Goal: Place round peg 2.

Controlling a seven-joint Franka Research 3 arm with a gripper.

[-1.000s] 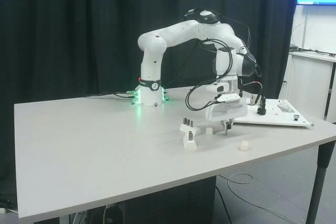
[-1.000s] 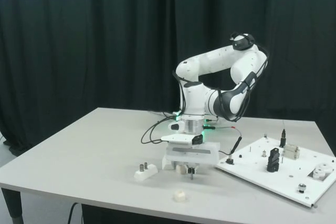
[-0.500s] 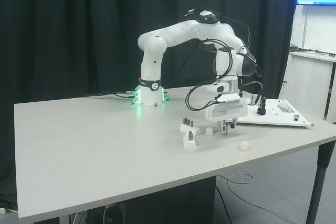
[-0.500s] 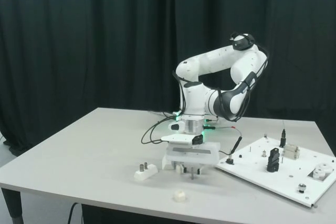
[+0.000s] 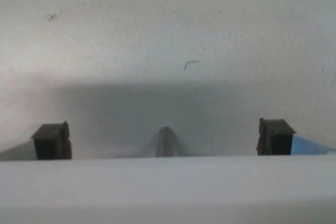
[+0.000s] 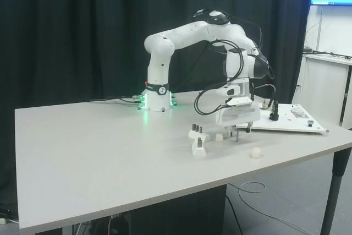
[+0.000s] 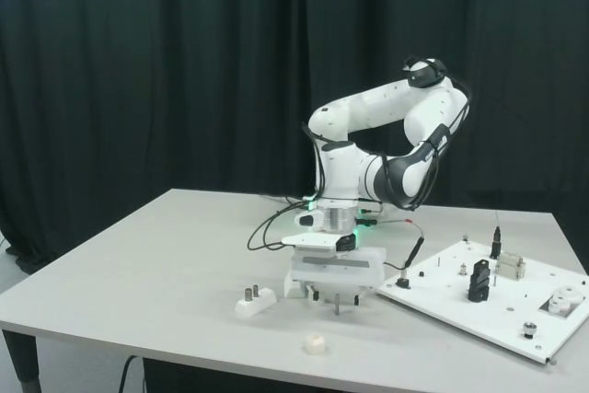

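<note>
Black curtains close off the room behind a grey tabletop [image 6: 99, 147] that carries the white robot arm [image 7: 368, 112].

1. Position of the task's thing. The pincer [image 7: 336, 299] hangs low over the tabletop near its front edge, and the slim grey round peg [image 7: 337, 306] stands upright between its fingers, its lower end just above or on the surface; which of the two cannot be told. In the wrist view the peg [image 5: 165, 141] shows midway between the two black fingertips [image 5: 51, 140], which stand well apart from it on either side. Whether the pincer is clamping the peg or has let it go cannot be told.

2. Appearance. The peg is a short, thin, plain cylinder.

3. Surroundings. A white block holding upright grey pegs [image 6: 198, 136] stands beside the pincer, toward the middle of the tabletop. A small white cube [image 6: 255, 153] lies nearer the front edge. A white assembly board with black fixtures [image 7: 488, 296] lies close by on the other side, reaching to the tabletop corner. Wide bare surface extends beyond the peg block.
</note>
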